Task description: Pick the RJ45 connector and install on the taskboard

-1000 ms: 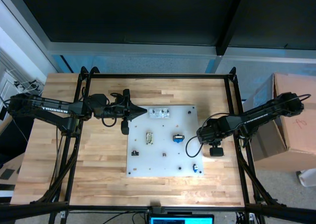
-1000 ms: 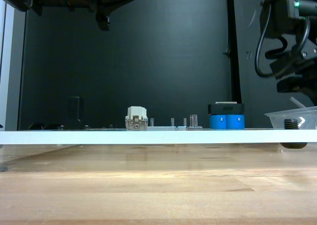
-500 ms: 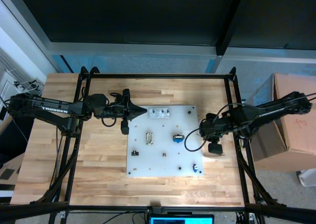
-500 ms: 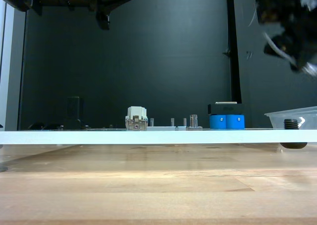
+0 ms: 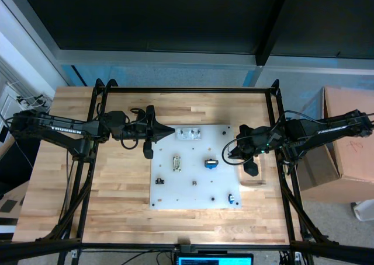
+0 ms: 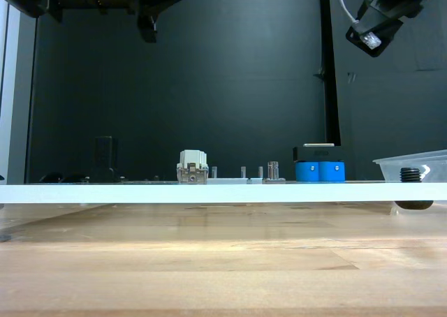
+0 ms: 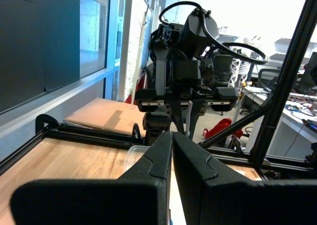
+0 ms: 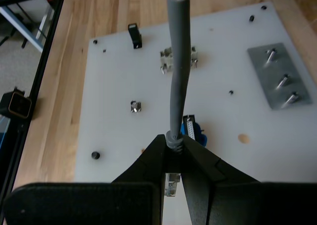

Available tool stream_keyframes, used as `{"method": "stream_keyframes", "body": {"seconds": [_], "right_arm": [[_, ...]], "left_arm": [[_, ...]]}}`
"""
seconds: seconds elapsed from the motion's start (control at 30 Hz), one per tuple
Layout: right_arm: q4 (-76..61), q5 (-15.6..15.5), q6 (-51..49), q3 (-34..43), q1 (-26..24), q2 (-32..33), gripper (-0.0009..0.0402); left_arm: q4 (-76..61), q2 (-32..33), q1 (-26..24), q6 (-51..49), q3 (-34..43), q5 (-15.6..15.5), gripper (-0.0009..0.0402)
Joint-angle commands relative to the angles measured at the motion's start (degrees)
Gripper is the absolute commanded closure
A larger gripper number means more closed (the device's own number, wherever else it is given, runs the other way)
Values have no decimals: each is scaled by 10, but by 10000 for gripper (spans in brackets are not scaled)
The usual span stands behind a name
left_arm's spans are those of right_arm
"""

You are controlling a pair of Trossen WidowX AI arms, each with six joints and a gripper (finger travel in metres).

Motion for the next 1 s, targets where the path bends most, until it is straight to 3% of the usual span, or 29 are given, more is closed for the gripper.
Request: {"method": "stream_keyframes", "body": {"seconds": [0.03,0.17,0.23,0.53,0.83,1.0], "right_arm": [[11,0,-12,0,-10,1,382],[36,-20,-34,0,-28,11,382],[56,-53,-49,0,-45,26,382],[110,-108,-97,0,-104,87,391],[173,-279,-146,0,-139,94,393],[176,-311,-167,1,-176,108,393]], "left_arm": [[6,11,0,-12,0,1,377],[52,52,0,-11,12,40,349],[50,77,0,-8,33,39,332],[49,188,3,21,127,38,273],[42,259,6,41,199,140,262],[41,266,12,58,213,141,261]]}}
